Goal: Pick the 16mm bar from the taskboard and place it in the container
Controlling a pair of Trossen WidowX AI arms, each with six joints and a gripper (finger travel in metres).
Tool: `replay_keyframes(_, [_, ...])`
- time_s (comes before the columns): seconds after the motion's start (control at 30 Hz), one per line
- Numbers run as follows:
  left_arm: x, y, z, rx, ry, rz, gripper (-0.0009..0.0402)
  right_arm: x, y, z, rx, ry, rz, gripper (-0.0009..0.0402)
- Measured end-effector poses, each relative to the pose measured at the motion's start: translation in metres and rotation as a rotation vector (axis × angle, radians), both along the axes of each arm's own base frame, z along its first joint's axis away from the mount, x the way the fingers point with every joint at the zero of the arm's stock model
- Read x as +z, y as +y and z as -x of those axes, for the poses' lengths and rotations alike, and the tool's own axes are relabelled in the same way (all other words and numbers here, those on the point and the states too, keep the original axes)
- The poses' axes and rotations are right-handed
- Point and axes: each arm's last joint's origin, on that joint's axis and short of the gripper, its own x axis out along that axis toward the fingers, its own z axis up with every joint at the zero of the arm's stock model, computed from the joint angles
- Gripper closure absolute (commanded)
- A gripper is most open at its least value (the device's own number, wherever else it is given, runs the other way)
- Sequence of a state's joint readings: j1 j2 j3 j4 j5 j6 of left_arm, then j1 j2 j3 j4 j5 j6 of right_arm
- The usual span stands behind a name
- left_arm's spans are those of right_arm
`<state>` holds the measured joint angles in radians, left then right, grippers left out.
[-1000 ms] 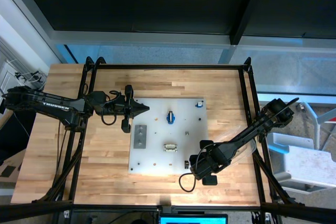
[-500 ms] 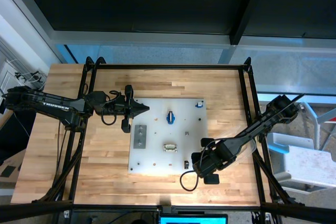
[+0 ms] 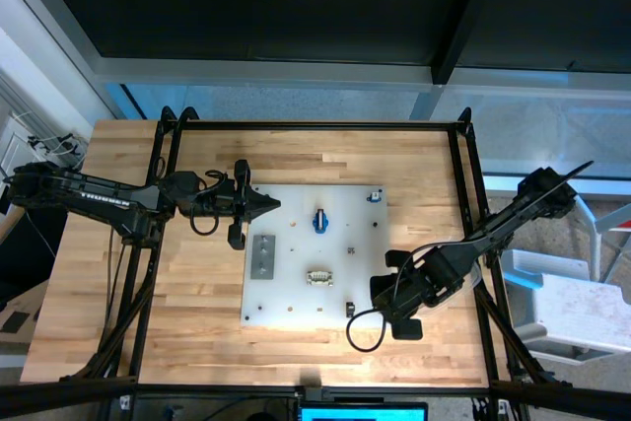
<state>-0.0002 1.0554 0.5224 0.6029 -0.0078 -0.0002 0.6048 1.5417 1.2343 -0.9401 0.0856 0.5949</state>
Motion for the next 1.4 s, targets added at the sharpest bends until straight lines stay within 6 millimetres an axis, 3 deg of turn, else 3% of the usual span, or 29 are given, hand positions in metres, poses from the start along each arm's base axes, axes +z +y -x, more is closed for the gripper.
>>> replay_keyframes(0.37, [0.0, 0.0, 0.0, 0.0, 0.0, 0.0, 0.0393, 0.002, -0.006, 0.008, -0.01, 0.005, 0.001, 0.0384])
replay_keyframes(0.97, [0.0, 0.0, 0.0, 0.0, 0.0, 0.0, 0.0393, -0.008, -0.045, 0.064, -0.15, 0.028, -0.036, 0.0384])
replay_keyframes(1.4, [0.0, 0.0, 0.0, 0.0, 0.0, 0.0, 0.0393, -0.021, -0.064, 0.091, -0.182, 0.039, -0.041, 0.0384])
